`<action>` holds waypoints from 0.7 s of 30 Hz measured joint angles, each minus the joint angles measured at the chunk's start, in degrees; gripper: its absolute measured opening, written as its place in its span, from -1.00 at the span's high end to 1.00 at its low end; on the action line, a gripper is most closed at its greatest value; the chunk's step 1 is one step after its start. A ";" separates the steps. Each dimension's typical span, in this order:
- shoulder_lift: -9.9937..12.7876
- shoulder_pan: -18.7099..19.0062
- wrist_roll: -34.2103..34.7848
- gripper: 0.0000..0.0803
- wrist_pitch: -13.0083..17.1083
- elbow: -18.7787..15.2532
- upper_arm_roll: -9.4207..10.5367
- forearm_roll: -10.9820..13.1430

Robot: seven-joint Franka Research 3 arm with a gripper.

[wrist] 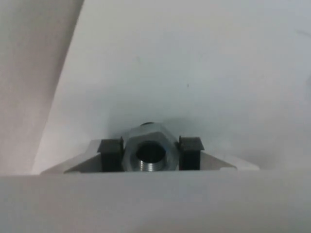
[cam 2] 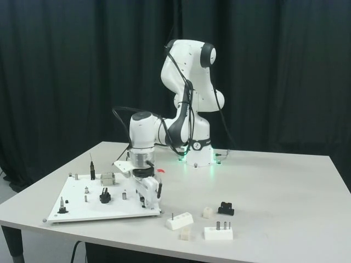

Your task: Insert bolt 4.

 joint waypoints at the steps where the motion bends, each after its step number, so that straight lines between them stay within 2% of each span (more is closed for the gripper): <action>1: 0.06 -0.01 0.98 0.39 -0.21 0.14 0.00 0.00; 8: 0.43 -0.03 6.41 0.39 -1.55 0.99 -0.10 0.14; 21: 0.45 -0.05 15.94 0.39 -1.57 1.02 -0.11 0.38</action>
